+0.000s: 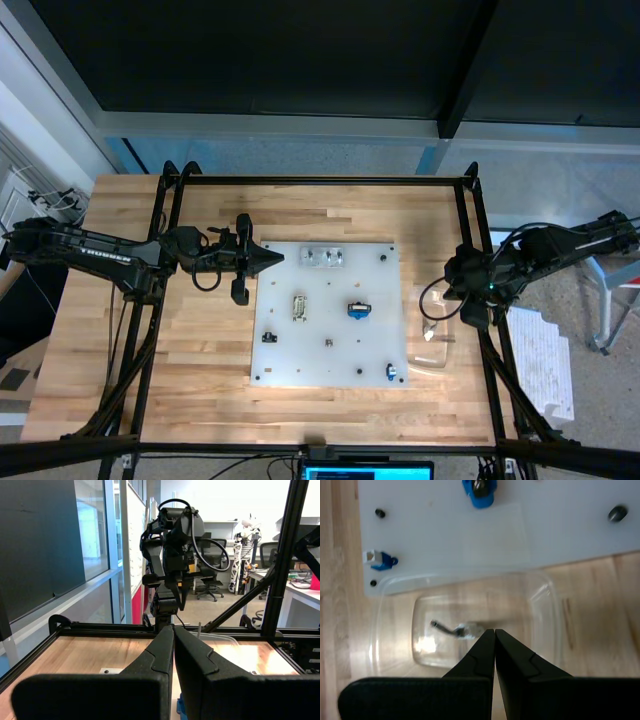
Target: Pick the RJ45 connector and install on taskboard
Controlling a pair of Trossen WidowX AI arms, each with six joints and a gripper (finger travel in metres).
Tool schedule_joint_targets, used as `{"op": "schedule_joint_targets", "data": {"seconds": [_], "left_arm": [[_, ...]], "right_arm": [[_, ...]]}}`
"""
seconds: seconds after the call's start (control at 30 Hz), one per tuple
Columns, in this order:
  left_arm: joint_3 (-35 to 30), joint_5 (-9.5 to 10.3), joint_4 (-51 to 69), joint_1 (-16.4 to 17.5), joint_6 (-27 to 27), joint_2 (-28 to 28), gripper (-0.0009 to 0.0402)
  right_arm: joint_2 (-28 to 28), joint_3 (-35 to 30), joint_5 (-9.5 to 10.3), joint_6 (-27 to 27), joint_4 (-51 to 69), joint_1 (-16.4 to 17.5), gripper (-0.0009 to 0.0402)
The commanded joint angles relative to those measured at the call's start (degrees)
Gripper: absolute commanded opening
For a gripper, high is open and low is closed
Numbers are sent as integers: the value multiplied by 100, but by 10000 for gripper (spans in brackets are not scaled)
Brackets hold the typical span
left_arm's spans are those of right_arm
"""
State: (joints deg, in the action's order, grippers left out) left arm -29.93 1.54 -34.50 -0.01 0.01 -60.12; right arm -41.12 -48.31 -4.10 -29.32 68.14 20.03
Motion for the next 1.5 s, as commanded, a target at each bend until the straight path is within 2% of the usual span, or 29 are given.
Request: {"op": "schedule_joint_targets", "data": {"seconds": [0.03, 0.1, 0.2, 0.5, 0.77, 0.9, 1.03, 1.2, 1.43, 1.5], "left_arm": [[-2, 0, -2, 0, 0, 0, 0], [-2, 0, -2, 2, -2, 0, 0], [-2, 0, -2, 2, -2, 0, 0], [-2, 0, -2, 2, 0, 0, 0], [-2, 0, -2, 0, -2, 0, 0], [-2, 0, -2, 2, 0, 0, 0], [-2, 0, -2, 0, 0, 0, 0], [-2, 0, -2, 0, -2, 0, 0], [-2, 0, -2, 0, 0, 0, 0], [-2, 0, -2, 0, -2, 0, 0]], "right_arm": [[-61, 2, -22, -385, 195, 332, 0], [-103, 4, -96, -601, 260, 560, 0], [-195, 2, -101, -841, 282, 824, 0], [-629, 4, -66, -1145, 428, 931, 0], [-925, 7, -105, -1703, 452, 1556, 0], [-1043, 7, -101, -2061, 452, 1729, 0], [-1226, 7, -293, -2124, 442, 1941, 2], [-1405, 7, -302, -2133, 269, 2114, 41], [-1659, 7, -568, -2168, -31, 2201, 130], [-1718, 7, -726, -2166, -33, 2208, 152]]}}
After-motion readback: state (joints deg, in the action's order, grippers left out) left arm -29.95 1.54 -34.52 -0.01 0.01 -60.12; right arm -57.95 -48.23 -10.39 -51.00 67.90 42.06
